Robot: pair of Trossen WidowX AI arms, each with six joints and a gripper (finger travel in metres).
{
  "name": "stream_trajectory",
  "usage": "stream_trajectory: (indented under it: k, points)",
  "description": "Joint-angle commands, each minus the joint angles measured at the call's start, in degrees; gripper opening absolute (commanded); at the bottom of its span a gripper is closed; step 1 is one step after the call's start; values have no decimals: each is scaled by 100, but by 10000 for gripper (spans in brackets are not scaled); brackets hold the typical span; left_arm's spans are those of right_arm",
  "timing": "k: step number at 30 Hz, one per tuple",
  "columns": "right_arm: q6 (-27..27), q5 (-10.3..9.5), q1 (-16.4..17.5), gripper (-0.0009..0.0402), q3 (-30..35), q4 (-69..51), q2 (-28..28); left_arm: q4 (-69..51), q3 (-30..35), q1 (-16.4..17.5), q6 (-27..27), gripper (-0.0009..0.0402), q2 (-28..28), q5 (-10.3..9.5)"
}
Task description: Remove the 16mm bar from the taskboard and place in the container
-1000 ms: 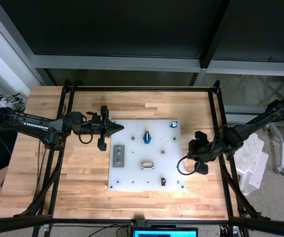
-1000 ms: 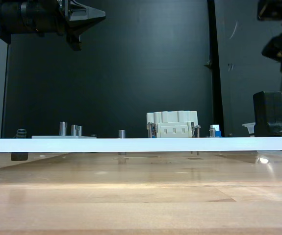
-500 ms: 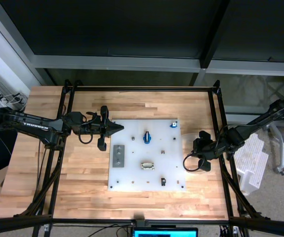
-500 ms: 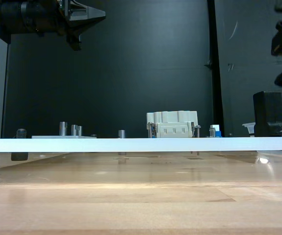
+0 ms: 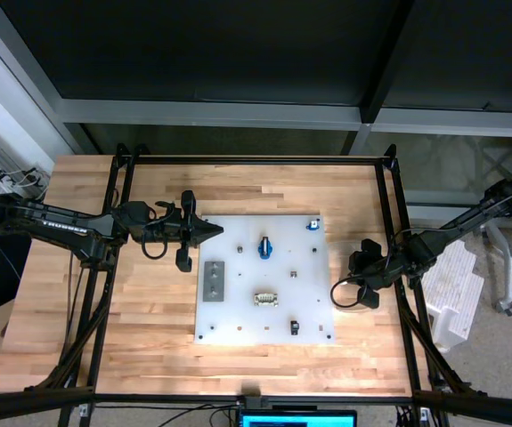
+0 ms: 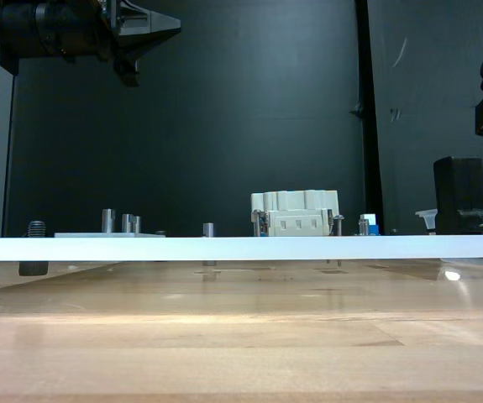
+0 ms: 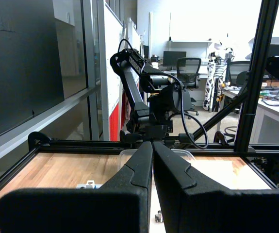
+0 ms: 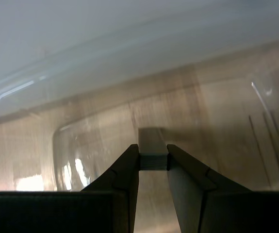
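The wooden worktop [image 5: 104,338] carries a square white board [image 5: 238,320] near its middle, raised on short feet, and a clear tray [image 6: 424,217] just beside the board's right edge. Above the worktop, the left gripper [image 5: 218,229], jaws together, hangs at the board's far-left corner. The right gripper [image 8: 153,158] pinches a bar [image 8: 152,138] over the tray.

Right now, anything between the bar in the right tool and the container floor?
Nothing shows, right wrist view: the right tool grips the 16mm bar over bare container floor. Left tool sits shut at the far-left corner of the taskboard.
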Motion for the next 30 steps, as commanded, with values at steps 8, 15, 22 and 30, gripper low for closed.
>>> stream_trajectory:
  k: [8, 15, 22, 30]
  points:
    - [584, -264, 17, 62, -15, -461, 15, 0, 2, 2, 0, 0, 2, 2]
    - [850, -306, 31, 143, -15, -573, 15, 0, 2, 2, 0, 0, 2, 2]
    - [997, -308, 44, 208, -4, -579, 15, 0, 2, 2, 0, 0, 2, 2]
    - [960, -280, 50, 233, 485, -1034, 15, 0, 2, 0, 0, 0, 2, 2]
